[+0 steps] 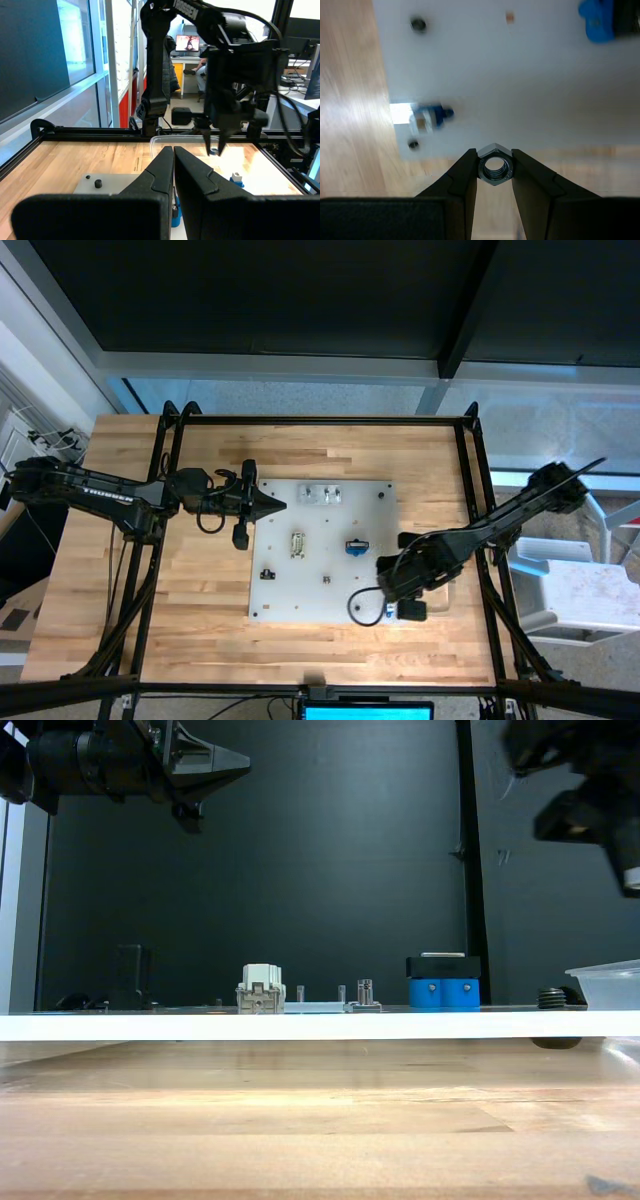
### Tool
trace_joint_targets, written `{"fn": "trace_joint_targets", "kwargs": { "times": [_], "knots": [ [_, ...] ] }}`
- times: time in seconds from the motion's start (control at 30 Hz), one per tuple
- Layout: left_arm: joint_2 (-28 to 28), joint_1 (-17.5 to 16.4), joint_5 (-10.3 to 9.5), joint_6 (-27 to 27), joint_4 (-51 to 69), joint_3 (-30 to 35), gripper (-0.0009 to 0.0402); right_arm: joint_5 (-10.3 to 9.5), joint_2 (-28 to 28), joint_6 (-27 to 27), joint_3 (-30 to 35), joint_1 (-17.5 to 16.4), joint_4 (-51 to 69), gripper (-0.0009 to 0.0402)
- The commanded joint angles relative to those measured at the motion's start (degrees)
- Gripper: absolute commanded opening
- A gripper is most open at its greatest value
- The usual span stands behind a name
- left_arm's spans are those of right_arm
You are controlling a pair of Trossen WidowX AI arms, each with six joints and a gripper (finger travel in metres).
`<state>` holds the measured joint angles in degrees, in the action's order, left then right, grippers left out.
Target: Unfasten the M12 fastener and place in the container
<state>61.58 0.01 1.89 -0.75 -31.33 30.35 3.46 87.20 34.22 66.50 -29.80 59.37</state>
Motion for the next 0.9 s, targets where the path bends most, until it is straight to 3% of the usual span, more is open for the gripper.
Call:
{"fn": "trace_joint_targets", "kwargs": {
  "times": [0.03,0.33,0.53,0.63,0.9],
  "knots": [
    [0.02,0.00,0.02,0.00,-0.04,0.02,0.0000,-0.02,-3.87,0.04,-4.26,-1.25,-0.07,0.0002],
    [0.02,0.00,0.02,0.00,-0.04,0.02,0.0000,-0.35,-12.85,1.55,-13.70,-3.63,-0.09,0.0002],
    [0.02,-0.02,0.02,0.00,-0.04,0.02,0.0000,-0.55,-14.60,1.55,-15.63,-4.04,-0.04,0.0007],
    [0.02,-0.02,0.02,0.00,-0.02,0.02,0.0000,-0.55,-14.60,1.49,-15.63,-4.09,-0.04,0.0033],
    [0.02,0.00,0.02,0.00,-0.04,0.02,0.0000,-0.50,-14.56,1.05,-15.80,-4.24,0.24,0.0150]
  ]
}}
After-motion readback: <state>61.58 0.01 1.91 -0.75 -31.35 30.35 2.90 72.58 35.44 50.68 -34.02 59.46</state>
